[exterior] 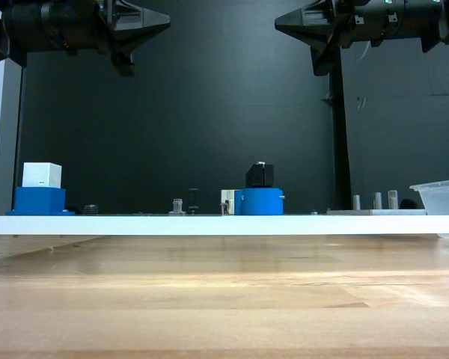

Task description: Pick the 16mm cylinder and place it in the taskboard

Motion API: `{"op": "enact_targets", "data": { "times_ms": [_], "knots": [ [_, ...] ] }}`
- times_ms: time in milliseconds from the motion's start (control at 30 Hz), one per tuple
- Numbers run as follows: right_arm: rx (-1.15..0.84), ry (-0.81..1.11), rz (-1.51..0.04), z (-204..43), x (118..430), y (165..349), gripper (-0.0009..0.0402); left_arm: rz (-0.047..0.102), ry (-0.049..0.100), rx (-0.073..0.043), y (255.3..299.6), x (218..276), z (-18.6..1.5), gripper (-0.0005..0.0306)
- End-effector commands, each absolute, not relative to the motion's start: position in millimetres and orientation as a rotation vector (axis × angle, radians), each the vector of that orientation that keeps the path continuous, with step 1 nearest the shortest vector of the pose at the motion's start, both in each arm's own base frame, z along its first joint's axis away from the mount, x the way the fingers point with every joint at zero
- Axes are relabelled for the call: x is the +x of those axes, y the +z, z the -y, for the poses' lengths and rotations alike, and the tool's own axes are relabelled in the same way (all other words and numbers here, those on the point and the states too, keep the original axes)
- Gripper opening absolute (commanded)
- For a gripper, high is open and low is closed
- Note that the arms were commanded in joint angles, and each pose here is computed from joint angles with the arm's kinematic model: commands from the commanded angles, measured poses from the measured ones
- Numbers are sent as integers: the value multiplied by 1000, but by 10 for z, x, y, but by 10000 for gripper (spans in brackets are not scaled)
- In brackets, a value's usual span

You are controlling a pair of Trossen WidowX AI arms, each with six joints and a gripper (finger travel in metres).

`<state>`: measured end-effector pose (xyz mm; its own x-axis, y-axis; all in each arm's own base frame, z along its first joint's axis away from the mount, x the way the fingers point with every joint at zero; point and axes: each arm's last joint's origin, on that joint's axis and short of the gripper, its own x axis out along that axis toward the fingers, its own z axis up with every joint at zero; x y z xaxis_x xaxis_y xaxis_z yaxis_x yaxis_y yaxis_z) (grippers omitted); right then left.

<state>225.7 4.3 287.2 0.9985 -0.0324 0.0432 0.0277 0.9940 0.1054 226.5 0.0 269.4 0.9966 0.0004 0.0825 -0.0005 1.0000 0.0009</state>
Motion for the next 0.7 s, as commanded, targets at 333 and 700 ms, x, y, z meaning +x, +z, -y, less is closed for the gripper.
{"op": "enact_targets", "data": {
  "times_ms": [333, 700],
  "knots": [
    [116, -27, 53, -47, 2258, 2887, 0, 83, 0, 1, 2694, 2265, 0, 0],
    [141, -40, -152, -55, 2302, 3153, 0, 83, 0, 1, 2694, 2265, 0, 0]
  ]
}}
